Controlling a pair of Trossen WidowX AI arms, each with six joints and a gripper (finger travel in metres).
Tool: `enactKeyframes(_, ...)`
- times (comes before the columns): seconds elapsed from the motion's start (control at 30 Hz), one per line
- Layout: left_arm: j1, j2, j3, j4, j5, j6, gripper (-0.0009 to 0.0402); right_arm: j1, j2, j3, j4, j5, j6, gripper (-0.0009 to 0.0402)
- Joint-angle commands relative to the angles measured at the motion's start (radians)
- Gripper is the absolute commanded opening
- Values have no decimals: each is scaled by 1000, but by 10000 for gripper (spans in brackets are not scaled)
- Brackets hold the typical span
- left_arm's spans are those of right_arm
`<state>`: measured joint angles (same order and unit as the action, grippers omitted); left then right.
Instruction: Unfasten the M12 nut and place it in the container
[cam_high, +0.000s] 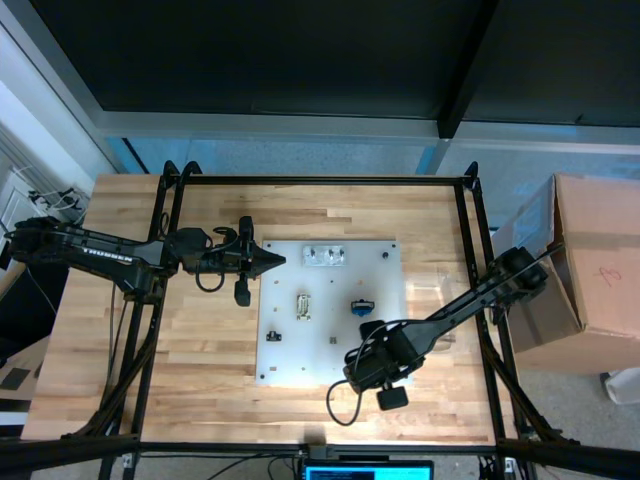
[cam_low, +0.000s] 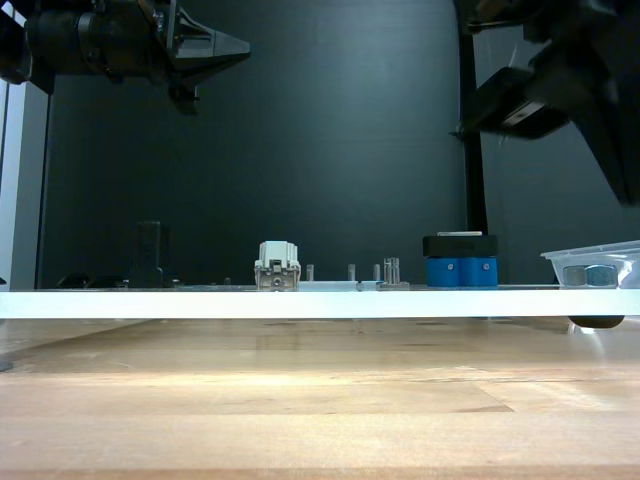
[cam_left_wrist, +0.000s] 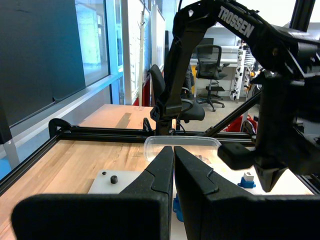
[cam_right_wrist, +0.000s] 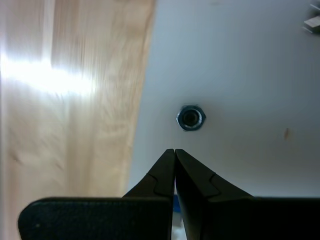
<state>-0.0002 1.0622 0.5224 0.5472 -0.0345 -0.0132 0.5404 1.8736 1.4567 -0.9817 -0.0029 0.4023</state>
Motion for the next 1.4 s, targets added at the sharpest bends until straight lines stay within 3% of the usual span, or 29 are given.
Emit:
enactKeyframes(0.03,0,0,0,0,0,0,0,-2,-22,15,-12,2,158,0)
enactKeyframes(0.37,0,0,0,0,0,0,0,3,-35,113,-72,2,271,0)
enactKeyframes(0.77,0,0,0,0,0,0,0,8,-6,77,-71,2,177,0)
enactKeyframes(0.93,0,0,0,0,0,0,0,7,56,67,-15,-52,156,0)
enactKeyframes(1.4,0,0,0,0,0,0,0,-6,110,28,42,-66,158,0)
